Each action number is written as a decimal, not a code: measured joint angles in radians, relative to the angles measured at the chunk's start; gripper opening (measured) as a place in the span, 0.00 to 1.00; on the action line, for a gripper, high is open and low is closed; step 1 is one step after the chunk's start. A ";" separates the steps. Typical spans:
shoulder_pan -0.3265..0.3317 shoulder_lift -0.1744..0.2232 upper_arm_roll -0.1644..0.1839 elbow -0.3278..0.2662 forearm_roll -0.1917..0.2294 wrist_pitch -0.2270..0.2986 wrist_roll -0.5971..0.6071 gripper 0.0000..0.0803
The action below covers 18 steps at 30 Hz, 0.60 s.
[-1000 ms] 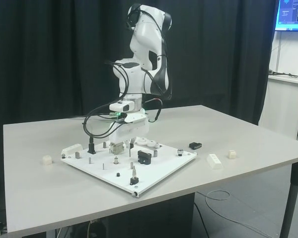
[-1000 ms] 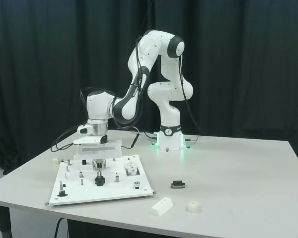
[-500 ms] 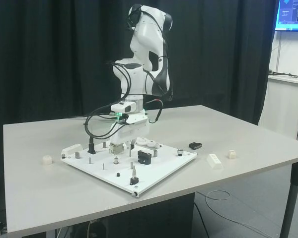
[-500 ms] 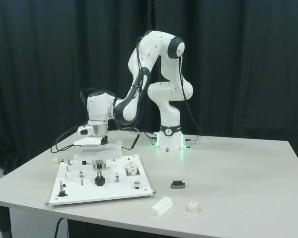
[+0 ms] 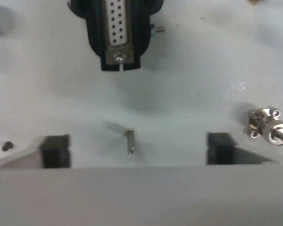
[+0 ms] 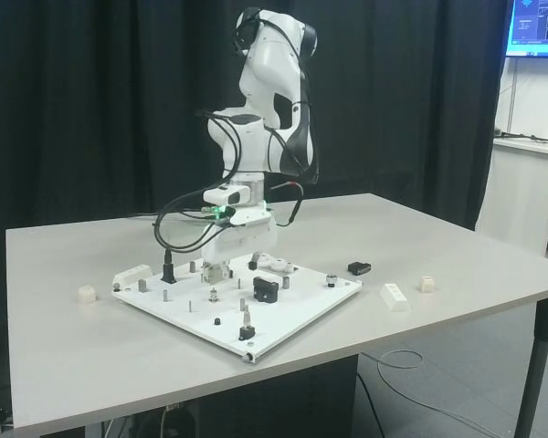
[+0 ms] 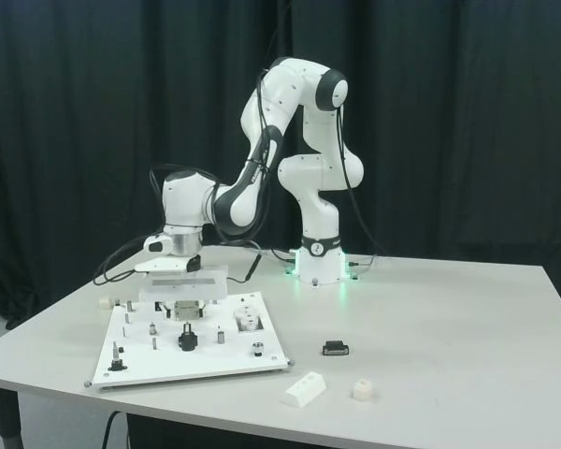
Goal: Insert square peg 1.
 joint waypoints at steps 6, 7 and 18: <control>0.000 -0.001 -0.006 0.018 -0.004 -0.023 0.000 0.94; 0.000 -0.001 -0.007 0.021 -0.005 -0.029 0.000 0.94; 0.000 -0.002 -0.024 0.065 -0.021 -0.104 0.004 0.99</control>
